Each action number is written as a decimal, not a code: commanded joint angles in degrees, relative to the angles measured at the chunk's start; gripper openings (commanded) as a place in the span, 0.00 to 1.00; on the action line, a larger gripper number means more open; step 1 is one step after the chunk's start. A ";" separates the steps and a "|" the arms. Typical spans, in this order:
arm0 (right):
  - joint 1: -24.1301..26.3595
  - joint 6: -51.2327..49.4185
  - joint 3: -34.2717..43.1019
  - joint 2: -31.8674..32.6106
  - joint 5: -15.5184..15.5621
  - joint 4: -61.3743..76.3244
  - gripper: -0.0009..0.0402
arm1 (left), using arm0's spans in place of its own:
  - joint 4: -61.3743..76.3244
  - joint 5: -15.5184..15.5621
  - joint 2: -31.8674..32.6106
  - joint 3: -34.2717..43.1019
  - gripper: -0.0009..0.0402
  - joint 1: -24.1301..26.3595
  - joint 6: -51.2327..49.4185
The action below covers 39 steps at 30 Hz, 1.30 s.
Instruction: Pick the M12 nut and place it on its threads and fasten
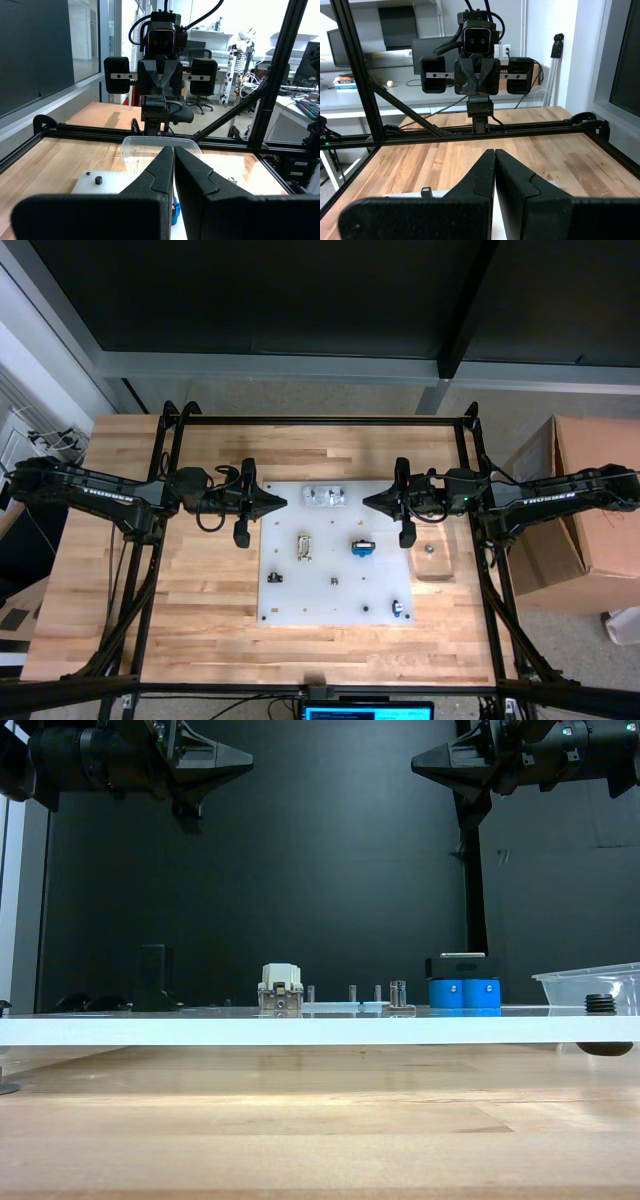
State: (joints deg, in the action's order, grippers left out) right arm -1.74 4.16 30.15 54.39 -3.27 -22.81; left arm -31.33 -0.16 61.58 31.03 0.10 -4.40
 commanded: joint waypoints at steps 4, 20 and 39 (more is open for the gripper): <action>-0.02 0.02 0.02 0.02 0.00 0.00 0.02 | 0.00 -0.02 0.02 0.00 0.02 -0.02 0.02; 0.00 -1.01 2.16 -2.34 0.04 10.21 0.02 | 0.00 -0.02 0.02 0.00 0.02 -0.02 0.04; -0.35 -25.92 22.14 -3.89 0.55 81.35 0.02 | -0.02 -0.02 0.02 0.00 0.02 -0.02 0.02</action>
State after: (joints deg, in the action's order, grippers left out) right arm -2.04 -20.53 51.51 49.91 -2.83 56.12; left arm -31.33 -0.19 61.60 31.00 0.10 -4.38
